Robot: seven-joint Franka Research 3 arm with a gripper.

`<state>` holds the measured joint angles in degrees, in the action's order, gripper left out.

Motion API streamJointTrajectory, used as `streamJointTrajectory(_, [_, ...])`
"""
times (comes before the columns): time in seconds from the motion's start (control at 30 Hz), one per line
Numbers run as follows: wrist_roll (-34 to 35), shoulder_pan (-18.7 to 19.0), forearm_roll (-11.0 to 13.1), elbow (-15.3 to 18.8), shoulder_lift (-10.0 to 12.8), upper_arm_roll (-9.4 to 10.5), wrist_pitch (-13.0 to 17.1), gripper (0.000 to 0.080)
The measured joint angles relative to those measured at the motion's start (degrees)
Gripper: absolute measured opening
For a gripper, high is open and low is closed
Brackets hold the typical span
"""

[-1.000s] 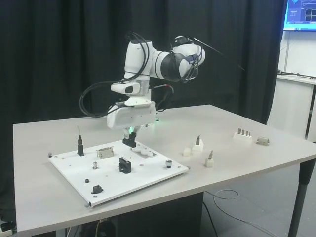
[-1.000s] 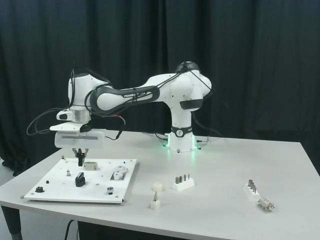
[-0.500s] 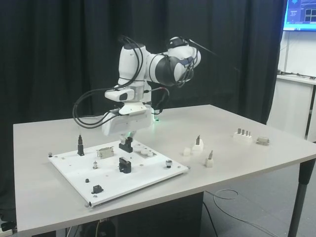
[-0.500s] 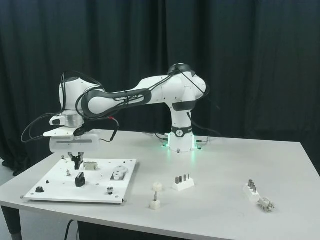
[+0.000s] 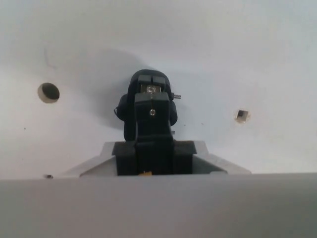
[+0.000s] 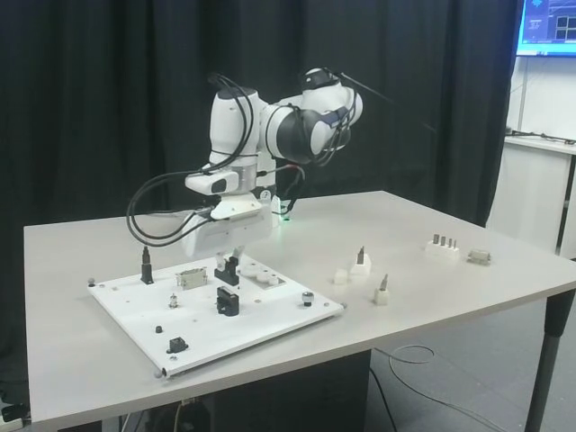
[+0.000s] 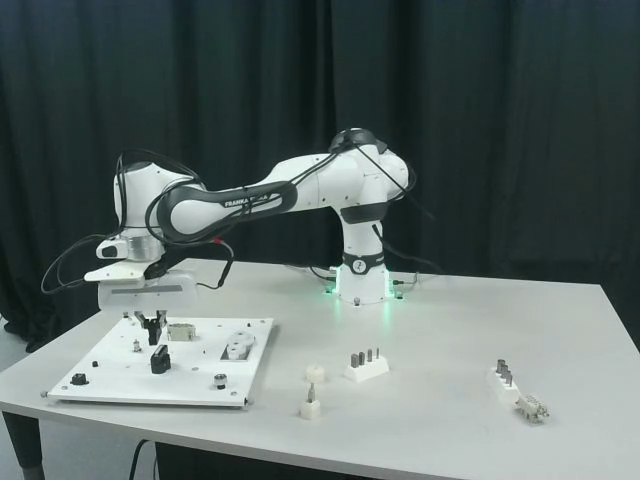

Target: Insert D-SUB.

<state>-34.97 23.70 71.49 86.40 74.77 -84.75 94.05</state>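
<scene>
Moved: gripper has travelled further across white board. Grip state we cannot tell. Step: approach; D-SUB socket lies just beside; next needs alignment.

This was a robotics lab or test cell. A white arm stood bolted on a grey surface, a green light glowing at its base. Black curtains closed off the space behind it. A white board carrying small fixtures lay on the surface, with little white part holders set out nearby. A lit screen hung in the far corner above a white cabinet.
</scene>
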Motion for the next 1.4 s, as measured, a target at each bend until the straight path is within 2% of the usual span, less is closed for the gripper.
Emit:
streamJointTrajectory(0.53, [2.91, -0.48, 1.31, -0.01, 0.00, 0.73, 0.15, 0.0147])
streamJointTrajectory(1.4, [5.79, -0.60, 2.17, 1.21, -0.01, 1.42, 0.28, 0.0147])
